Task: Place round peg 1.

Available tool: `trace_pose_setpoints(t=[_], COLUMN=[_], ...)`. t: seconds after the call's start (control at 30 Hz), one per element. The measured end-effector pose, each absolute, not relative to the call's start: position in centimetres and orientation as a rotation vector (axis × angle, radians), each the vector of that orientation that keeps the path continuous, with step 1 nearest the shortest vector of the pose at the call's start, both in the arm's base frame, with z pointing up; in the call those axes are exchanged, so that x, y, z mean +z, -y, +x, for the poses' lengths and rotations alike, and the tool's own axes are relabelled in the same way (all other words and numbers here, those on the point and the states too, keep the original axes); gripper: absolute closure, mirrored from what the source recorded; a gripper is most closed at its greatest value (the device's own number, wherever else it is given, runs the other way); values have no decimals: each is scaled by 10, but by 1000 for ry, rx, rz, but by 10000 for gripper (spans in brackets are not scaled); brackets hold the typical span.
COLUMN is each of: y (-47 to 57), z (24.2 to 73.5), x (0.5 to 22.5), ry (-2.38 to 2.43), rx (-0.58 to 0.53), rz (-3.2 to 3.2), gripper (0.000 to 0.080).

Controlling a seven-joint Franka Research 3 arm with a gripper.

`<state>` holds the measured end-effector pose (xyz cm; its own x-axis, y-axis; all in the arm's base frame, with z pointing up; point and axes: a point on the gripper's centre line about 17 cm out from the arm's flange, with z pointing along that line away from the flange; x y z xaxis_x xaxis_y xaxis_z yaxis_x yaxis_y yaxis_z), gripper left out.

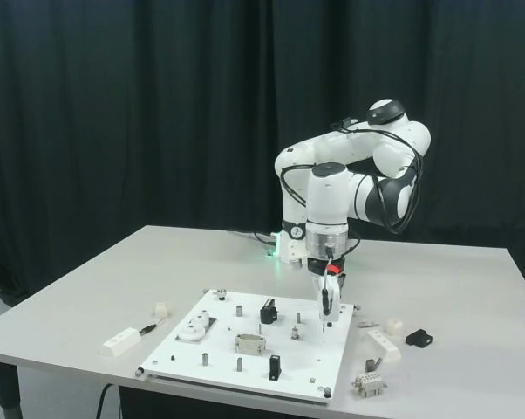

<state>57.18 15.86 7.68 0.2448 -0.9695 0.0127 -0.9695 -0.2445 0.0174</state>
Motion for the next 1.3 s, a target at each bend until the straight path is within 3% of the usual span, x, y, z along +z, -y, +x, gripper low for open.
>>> trace_pose_setpoints(t=[1.3], y=[-218], z=[586], x=[83], ry=[1849], rx=[23], rz=[2557], gripper=[787])
